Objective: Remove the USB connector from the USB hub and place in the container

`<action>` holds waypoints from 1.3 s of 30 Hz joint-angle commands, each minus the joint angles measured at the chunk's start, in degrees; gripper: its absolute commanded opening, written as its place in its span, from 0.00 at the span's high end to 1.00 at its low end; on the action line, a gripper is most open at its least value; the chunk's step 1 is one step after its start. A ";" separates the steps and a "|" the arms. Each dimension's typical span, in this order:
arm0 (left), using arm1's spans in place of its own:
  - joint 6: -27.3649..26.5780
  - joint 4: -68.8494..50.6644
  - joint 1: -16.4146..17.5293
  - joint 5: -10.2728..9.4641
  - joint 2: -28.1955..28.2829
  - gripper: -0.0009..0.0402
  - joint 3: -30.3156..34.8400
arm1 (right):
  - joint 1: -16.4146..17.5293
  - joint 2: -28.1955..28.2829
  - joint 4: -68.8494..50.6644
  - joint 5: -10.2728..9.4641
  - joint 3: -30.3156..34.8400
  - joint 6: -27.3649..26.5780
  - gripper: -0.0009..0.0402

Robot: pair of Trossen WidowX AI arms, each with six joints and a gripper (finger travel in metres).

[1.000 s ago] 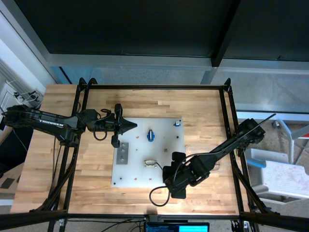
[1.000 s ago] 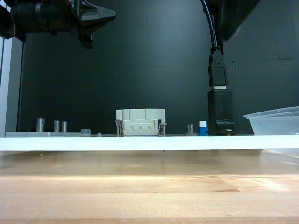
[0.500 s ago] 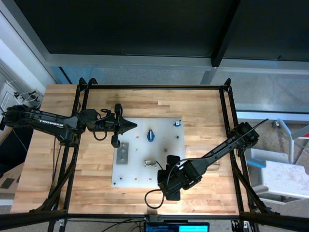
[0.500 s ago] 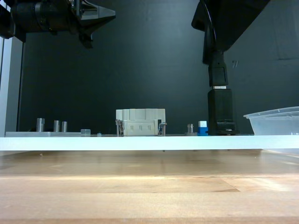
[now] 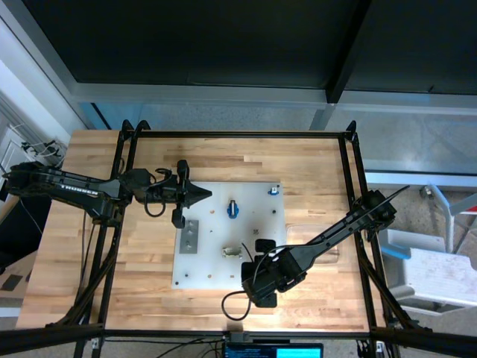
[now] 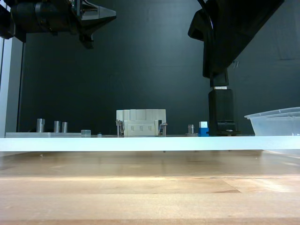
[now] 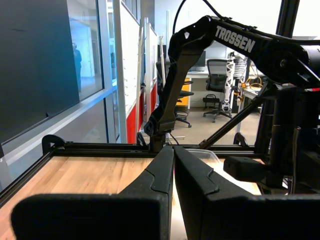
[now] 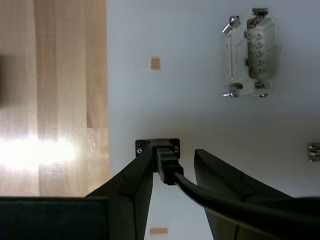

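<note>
The right gripper [image 8: 170, 154] points straight down over the white board [image 8: 165, 75], close to the edge where the board meets the wooden table [image 8: 60, 75]. We see its two fingers [image 8: 131, 177] spread apart and standing astride the USB connector [image 8: 165, 165]. One finger sits just beside the plug. The other stands clear of it, with bare board showing in the gap, so the fingers grip nothing. The plug of the USB connector is seated in the USB hub [image 8: 157, 145], directly between the fingertips, and its thin black cable leaves the plug and runs back under the palm. In the low view the USB hub stands upright on the board directly beneath the right gripper, whose body covers the top of the plug. The container [image 6: 276, 123] rests just beside the hub, on the side toward the right arm's base, and we see nothing inside it. The silvery-beige block [image 8: 250, 55] lies on the board ahead of the fingertips and off to one side, well apart from the hub. The left gripper [image 7: 173, 165] hangs high above the board with its fingers pressed together, only a thin seam showing between them, and it holds nothing.
</note>
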 commanded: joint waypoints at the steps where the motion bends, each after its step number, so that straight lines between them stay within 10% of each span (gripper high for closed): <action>1: 0.00 0.04 0.00 -0.02 0.00 0.98 0.02 | -0.02 -0.04 -1.16 -0.46 0.00 -0.04 0.74; 15: 0.00 0.04 0.00 0.00 0.02 0.98 0.02 | -0.02 -0.04 -0.94 -0.44 0.00 -1.14 0.99; 39: 0.00 0.04 0.00 0.00 0.02 0.98 0.02 | 0.39 -1.99 0.52 0.98 -1.33 -0.39 0.98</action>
